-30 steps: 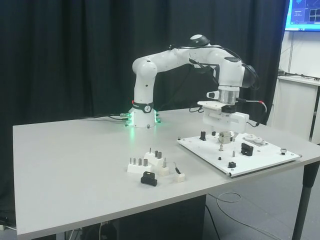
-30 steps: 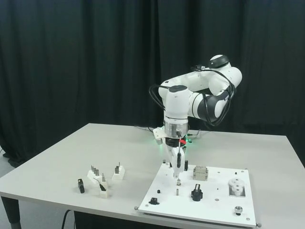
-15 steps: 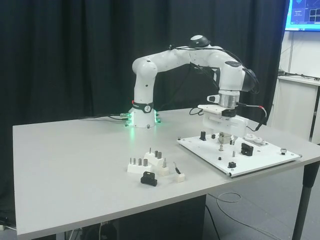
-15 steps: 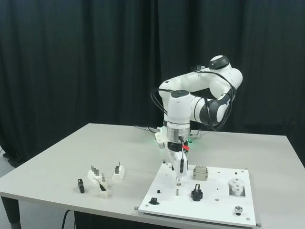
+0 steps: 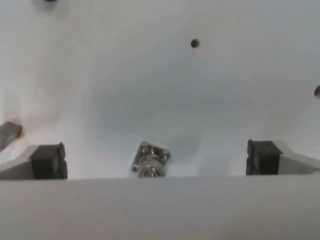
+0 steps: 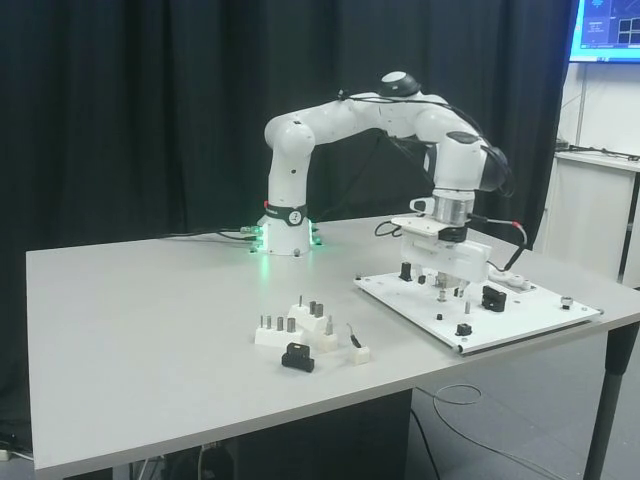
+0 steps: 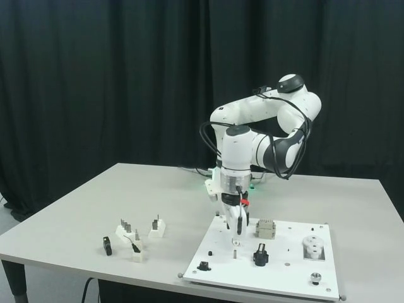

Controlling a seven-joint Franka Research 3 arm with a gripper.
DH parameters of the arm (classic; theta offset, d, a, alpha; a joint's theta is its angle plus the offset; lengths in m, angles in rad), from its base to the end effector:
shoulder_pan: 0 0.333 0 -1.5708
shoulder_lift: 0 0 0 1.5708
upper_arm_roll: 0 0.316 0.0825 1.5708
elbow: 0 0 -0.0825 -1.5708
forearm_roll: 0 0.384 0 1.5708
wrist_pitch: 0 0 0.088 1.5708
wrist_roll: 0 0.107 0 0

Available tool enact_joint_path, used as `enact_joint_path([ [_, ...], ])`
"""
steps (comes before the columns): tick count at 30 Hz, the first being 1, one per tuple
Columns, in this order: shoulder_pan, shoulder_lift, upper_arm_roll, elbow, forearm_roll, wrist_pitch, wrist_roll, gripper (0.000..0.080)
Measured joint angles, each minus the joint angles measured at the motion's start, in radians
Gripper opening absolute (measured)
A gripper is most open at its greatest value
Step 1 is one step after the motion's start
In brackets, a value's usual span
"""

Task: Pick BNC.

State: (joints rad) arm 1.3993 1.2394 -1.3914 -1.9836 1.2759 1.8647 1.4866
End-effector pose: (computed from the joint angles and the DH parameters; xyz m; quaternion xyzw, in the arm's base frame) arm 0.5710 0.1222 0.2250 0.5442 -0.8386 0.0138 0.0210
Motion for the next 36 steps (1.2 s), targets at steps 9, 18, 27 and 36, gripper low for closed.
enact_joint_path([
  [9, 0.004, 0.0, 0.018, -0.007, 0.018, 0.011, -0.015, 0.08],
  [18, 0.009, 0.0, 0.025, -0.008, 0.02, 0.015, -0.019, 0.08],
  [27, 0.011, 0.0, 0.028, -0.01, 0.024, 0.015, -0.027, 0.08],
  [36, 0.012, 0.0, 0.028, -0.016, 0.034, 0.015, -0.05, 0.0514],
])
